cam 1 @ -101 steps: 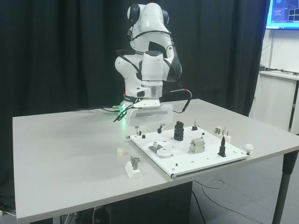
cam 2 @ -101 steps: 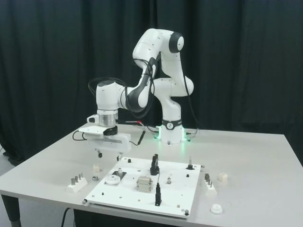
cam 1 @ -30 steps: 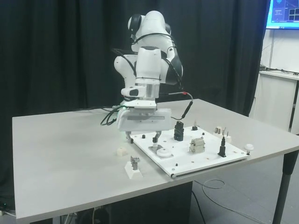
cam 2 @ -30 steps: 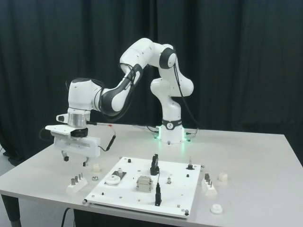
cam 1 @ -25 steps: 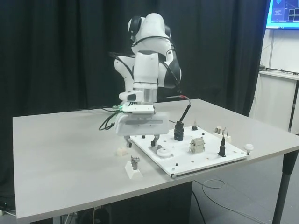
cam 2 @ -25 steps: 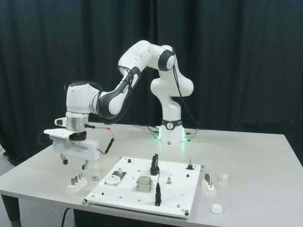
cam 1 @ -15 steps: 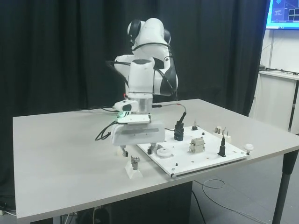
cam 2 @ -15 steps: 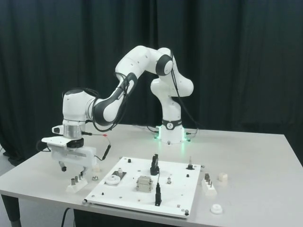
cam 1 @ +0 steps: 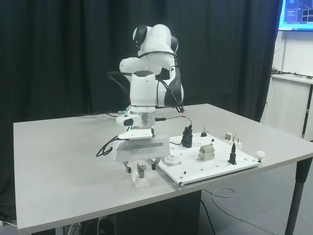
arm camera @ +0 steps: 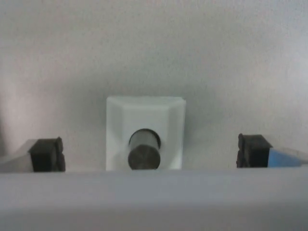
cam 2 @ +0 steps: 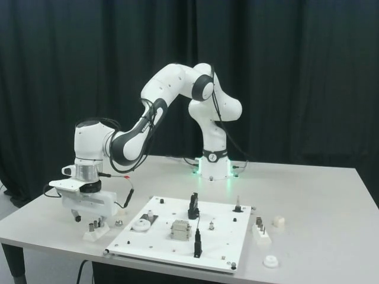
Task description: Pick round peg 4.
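— Where is the peg sitting, and where are you hanging?

— I am hovering over the near corner of the grey table, off to the side of the white board. My claw is hanging just above a small white holder block, and a round grey peg is standing upright in it. From the room views more short pegs are showing in that block, so I cannot tell for certain that this one is number 4.

— And your fingers?

— They are standing wide apart, one black pad well out on either side of the block, touching nothing.

— How is it going to handle?

— I am judging it as a short metal pin — stiff, light, smooth, so likely slippery on its rounded side. I am planning to take it on the bare shank above the block, pads square across its width, and to pull straight up; a tilted pull could bind it in the socket or drag the light block along.
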